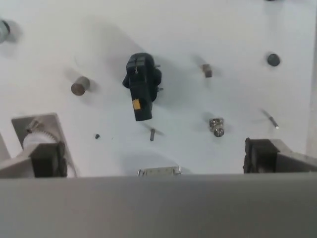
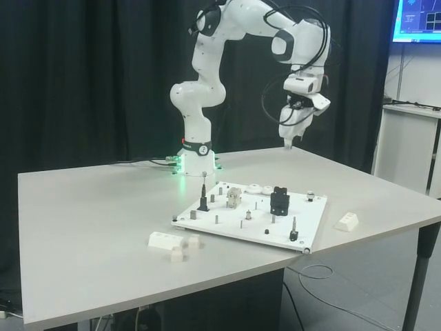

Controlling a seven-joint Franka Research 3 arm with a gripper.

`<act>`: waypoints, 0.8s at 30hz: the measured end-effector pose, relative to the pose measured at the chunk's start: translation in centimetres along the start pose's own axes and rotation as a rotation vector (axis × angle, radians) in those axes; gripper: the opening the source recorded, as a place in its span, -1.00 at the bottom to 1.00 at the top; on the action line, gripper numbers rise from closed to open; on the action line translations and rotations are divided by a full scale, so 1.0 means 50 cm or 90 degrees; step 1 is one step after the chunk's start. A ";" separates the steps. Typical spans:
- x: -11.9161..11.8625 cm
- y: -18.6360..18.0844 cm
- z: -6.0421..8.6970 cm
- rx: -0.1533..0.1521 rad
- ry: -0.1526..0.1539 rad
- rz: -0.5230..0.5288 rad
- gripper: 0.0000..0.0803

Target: Remove D-SUB.

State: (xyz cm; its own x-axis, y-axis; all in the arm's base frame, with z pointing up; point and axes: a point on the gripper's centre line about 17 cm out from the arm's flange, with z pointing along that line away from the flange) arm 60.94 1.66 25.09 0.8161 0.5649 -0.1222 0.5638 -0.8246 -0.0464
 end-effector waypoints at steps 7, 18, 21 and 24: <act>0.003 -0.021 0.036 0.009 -0.007 -0.011 0.99; 0.020 -0.053 0.105 0.006 0.006 -0.028 0.99; 0.019 -0.060 0.123 0.004 0.008 -0.031 0.99; 0.014 -0.065 0.140 0.004 0.009 -0.033 0.99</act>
State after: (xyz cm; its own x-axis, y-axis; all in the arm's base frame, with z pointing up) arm 58.80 4.54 18.23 0.7879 0.6067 -0.1055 0.6042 -0.7948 -0.0578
